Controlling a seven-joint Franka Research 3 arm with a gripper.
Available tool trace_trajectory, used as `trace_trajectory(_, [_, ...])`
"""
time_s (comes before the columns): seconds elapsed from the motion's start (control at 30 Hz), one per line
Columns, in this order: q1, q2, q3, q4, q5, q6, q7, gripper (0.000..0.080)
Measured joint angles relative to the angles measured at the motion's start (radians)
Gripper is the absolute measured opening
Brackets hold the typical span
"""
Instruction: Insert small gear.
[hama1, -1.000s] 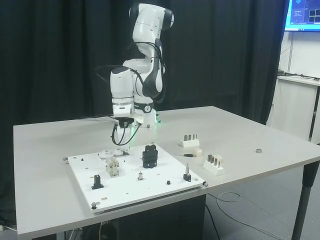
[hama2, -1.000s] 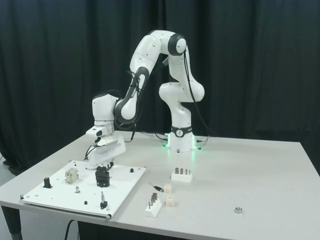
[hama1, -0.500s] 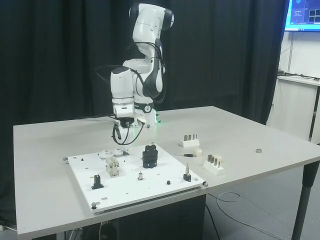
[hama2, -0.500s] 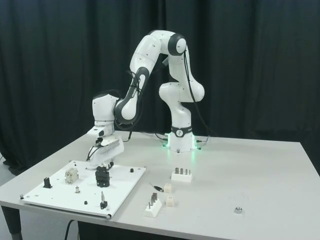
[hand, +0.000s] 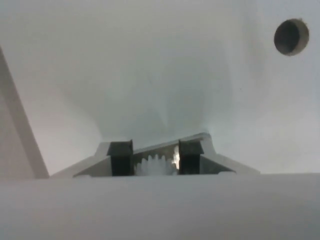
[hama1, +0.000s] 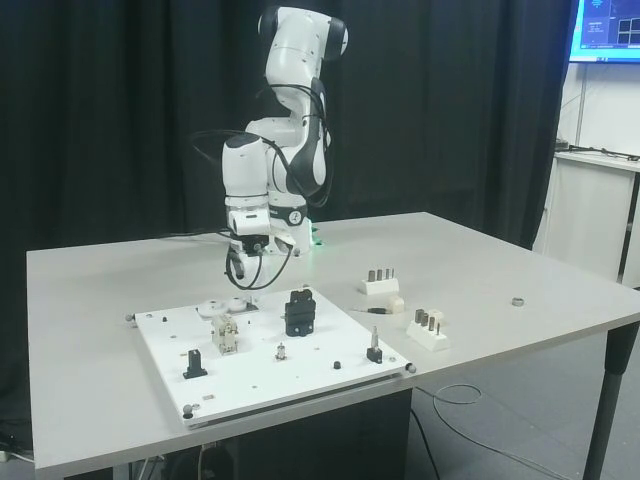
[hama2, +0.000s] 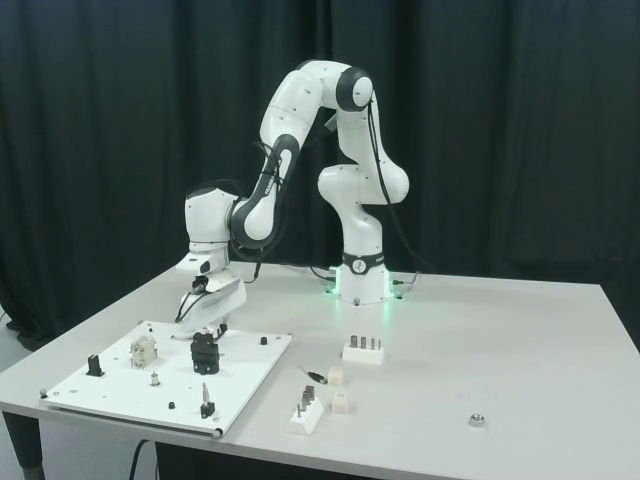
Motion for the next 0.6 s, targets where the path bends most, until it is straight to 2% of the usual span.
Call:
trace_trajectory(0.33, [0.000, 0.001, 0.001, -0.002, 0.010, 0.010, 0.133, 0.0191])
trace_trajectory(0.6, [0.002, 0.001, 0.002, -0.003, 0.012, 0.015, 0.165, 0.0191])
